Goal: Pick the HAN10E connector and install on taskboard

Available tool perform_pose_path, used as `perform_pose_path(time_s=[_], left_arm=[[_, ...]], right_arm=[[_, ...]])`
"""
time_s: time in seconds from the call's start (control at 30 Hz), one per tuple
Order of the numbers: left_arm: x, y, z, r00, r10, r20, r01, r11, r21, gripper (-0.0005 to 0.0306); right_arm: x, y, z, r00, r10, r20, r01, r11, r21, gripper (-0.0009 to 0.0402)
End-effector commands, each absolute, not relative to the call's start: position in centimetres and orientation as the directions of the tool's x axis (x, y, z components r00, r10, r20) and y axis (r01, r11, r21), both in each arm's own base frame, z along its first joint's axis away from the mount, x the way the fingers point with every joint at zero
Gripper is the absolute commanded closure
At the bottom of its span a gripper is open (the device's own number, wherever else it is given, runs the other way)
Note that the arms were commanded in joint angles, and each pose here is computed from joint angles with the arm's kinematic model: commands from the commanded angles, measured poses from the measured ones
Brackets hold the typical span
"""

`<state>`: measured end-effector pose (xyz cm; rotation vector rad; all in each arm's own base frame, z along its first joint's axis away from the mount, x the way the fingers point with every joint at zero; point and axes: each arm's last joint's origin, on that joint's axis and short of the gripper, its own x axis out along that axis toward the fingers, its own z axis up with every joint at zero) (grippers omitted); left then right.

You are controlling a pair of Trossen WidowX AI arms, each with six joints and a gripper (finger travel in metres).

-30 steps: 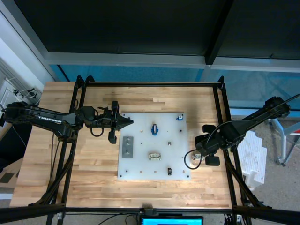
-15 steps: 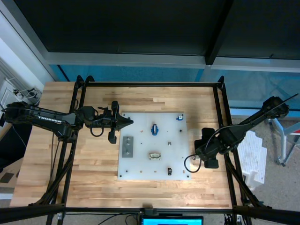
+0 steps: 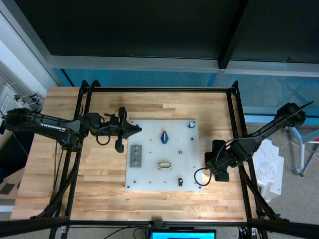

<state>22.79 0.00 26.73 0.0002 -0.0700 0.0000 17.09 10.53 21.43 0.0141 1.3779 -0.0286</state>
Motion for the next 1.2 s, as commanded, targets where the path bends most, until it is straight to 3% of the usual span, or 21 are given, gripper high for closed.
perform_pose_path(time_s=[0.03, 0.5, 0.73, 1.2], left_arm=[[22.79, 0.0, 26.72, 0.99758, 0.0, 0.07, 0.0, 1.0, 0.0, 0.03], [22.79, 0.0, 26.72, 0.99758, 0.0, 0.07, 0.0, 1.0, 0.0, 0.03], [22.79, 0.0, 26.72, 0.99758, 0.0, 0.07, 0.0, 1.0, 0.0, 0.03], [22.79, 0.0, 26.72, 0.99758, 0.0, 0.07, 0.0, 1.0, 0.0, 0.03]], right_arm=[[17.1, 10.5, 21.0, 0.196, -0.008, -0.981, 0.027, 1.0, -0.003, 0.0118], [17.5, 11.0, 18.6, 0.194, 0.031, -0.981, 0.014, 0.999, 0.034, 0.0118], [17.2, 10.8, 17.8, 0.174, 0.02, -0.985, 0.007, 1.0, 0.022, 0.0118], [17.2, 10.8, 16.2, 0.165, 0.033, -0.986, -0.01, 0.999, 0.032, 0.0118]])
